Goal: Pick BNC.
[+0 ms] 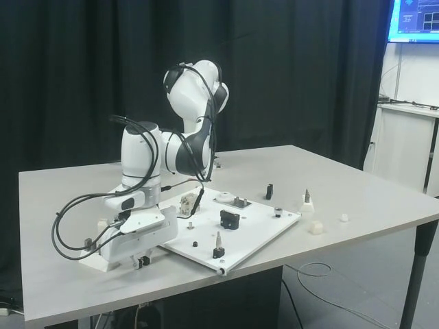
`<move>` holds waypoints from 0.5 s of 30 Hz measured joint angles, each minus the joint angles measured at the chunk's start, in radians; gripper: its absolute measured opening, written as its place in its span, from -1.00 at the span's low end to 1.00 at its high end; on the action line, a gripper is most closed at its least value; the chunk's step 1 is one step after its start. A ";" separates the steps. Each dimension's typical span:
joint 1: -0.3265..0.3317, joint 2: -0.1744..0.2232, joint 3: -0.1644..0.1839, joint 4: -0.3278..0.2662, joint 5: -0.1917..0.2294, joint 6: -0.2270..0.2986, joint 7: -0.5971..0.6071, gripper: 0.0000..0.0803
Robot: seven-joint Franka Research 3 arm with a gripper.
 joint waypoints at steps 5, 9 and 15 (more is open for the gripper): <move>0.000 0.000 0.000 0.001 0.000 0.000 0.000 -0.69; 0.000 0.000 -0.002 0.006 0.000 -0.002 0.000 -0.68; 0.000 0.000 -0.011 0.027 0.000 -0.025 0.000 -0.68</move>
